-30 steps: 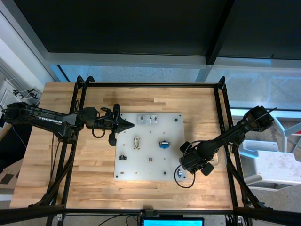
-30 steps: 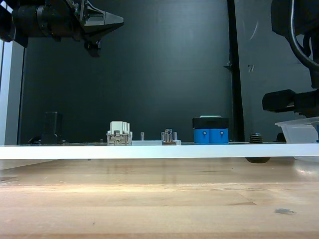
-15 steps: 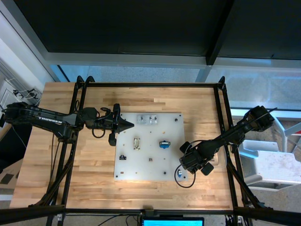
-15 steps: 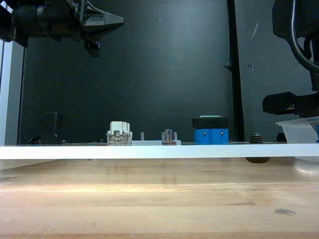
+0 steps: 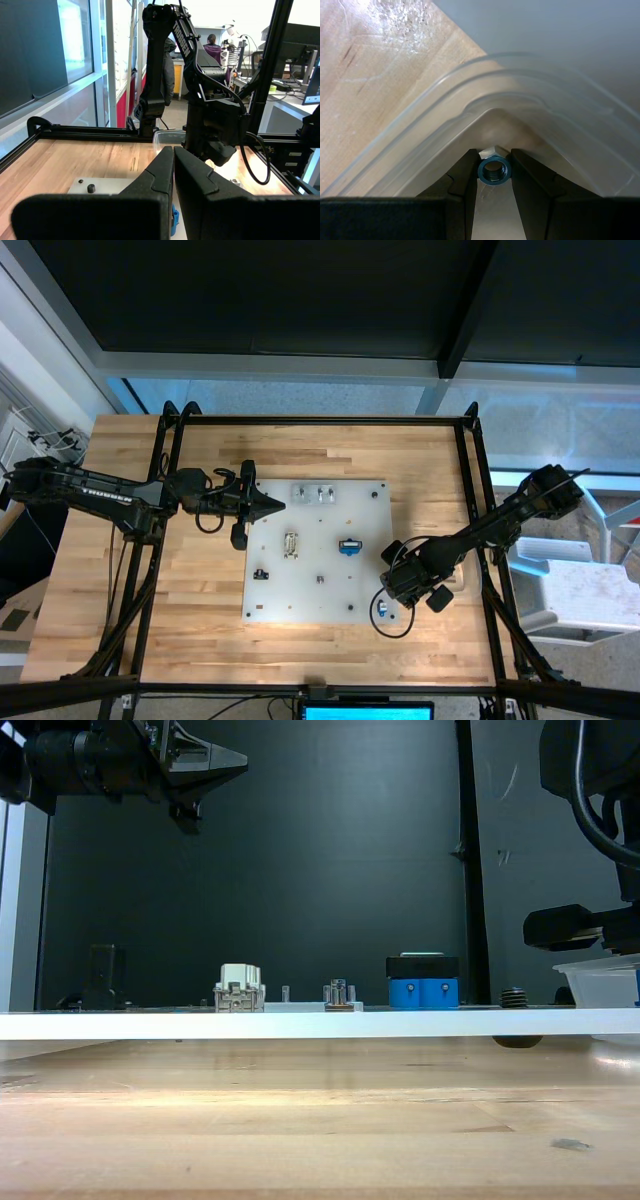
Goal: Pick the M12 fastener and fasten on the M12 threads
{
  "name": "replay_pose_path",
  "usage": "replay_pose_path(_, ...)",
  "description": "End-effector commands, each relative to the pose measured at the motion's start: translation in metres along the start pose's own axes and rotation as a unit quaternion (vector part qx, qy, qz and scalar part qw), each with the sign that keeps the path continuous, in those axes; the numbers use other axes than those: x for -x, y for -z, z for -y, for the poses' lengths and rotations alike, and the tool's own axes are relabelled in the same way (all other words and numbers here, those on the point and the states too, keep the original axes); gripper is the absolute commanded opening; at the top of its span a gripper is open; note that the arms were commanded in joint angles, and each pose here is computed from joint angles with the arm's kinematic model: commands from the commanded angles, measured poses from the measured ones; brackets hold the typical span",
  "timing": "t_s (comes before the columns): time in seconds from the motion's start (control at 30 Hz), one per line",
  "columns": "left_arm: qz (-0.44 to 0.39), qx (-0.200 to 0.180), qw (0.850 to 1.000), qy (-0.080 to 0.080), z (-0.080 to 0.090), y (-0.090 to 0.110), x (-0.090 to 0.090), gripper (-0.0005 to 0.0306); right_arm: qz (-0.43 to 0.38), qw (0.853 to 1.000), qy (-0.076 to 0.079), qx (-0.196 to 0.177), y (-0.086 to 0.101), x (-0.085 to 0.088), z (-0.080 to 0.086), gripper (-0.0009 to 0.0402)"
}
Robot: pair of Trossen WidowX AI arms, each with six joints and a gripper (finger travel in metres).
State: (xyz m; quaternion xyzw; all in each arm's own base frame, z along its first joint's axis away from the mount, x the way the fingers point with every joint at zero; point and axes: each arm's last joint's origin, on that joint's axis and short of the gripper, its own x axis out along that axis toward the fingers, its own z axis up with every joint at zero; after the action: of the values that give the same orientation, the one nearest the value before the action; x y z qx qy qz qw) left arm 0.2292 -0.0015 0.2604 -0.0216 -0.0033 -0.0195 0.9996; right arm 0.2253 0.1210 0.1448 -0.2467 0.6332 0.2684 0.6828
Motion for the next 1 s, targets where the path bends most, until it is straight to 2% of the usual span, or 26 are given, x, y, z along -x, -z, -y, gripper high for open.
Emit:
replay_pose_path(0.03,0.000,0.000,1.000,0.000,0.000,0.000,0.000,0.0000,0.001,1.000,-0.002,0.000,0.000,0.000,0.000,0.0037)
replay_pose_path(0.27,0.000,0.000,1.000,0.000,0.000,0.000,0.000,0.0000,-0.004,1.000,-0.003,0.007,0.000,0.008,0.000,0.0019)
replay_pose_path(0.63,0.000,0.000,1.000,0.000,0.000,0.000,0.000,0.0000,-0.005,1.000,0.002,0.028,-0.007,0.043,0.003,0.0018)
replay_pose_path(0.77,0.000,0.000,1.000,0.000,0.000,0.000,0.000,0.0000,0.000,0.997,0.004,0.071,-0.014,0.059,0.004,0.0018)
replay_pose_path(1.0,0.000,0.000,1.000,0.000,0.000,0.000,0.000,0.0000,0.014,0.982,0.011,0.188,-0.024,0.084,0.007,0.0018)
